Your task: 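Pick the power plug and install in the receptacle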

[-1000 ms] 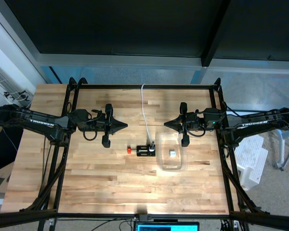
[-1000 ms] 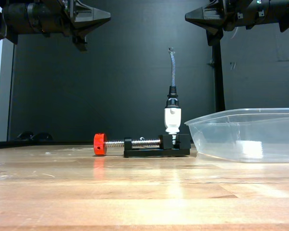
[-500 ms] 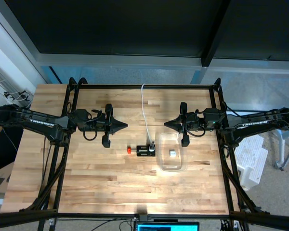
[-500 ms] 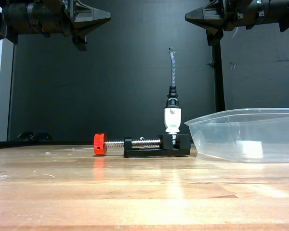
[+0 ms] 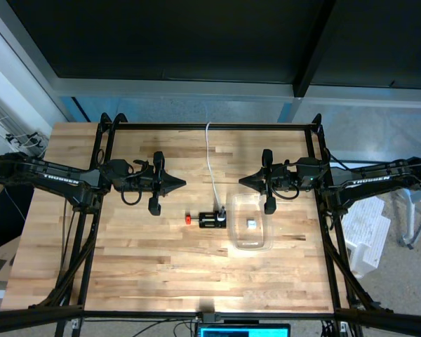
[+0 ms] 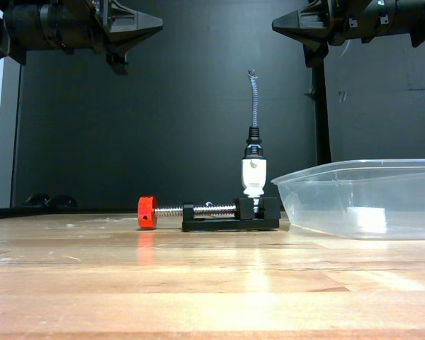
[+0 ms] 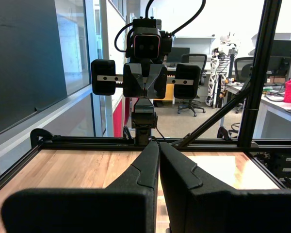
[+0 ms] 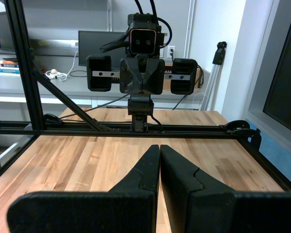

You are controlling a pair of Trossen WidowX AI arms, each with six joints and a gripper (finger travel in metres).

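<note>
Above the wooden surface [image 5: 140, 267], both arms are hanging well clear of everything, reaching inward from their own edges and pointing at each other. The left pincer [image 5: 181, 184] is hovering over the surface's left half. I am reading its fingers [image 7: 140, 170] in the left wrist view as pressed together with only a hairline slit between them, and they are gripping nothing. The right pincer [image 5: 242, 181] is hovering just beyond the far end of the clear plastic tray [image 5: 251, 248]. Its fingers [image 8: 143, 174] are likewise closed tip to tip, and it is carrying nothing.

Between the two tips and nearer to me, the receptacle [image 5: 212, 220] is sitting flat on the surface, just beside the tray's left wall. Its red-orange knob [image 5: 188, 220] is pointing left, away from the tray. From the low view I am seeing a white connector body [image 6: 253, 175] standing upright at the block's tray end, with a black collar above it. The white cable [image 5: 211, 161] is running from there toward the far edge.

Inside the tray, a small whitish-grey square piece [image 5: 252, 224] is lying near the middle of the floor, touching neither long wall.

I am not managing to pick out the power plug in any view, so I cannot tell where it is lying.
</note>
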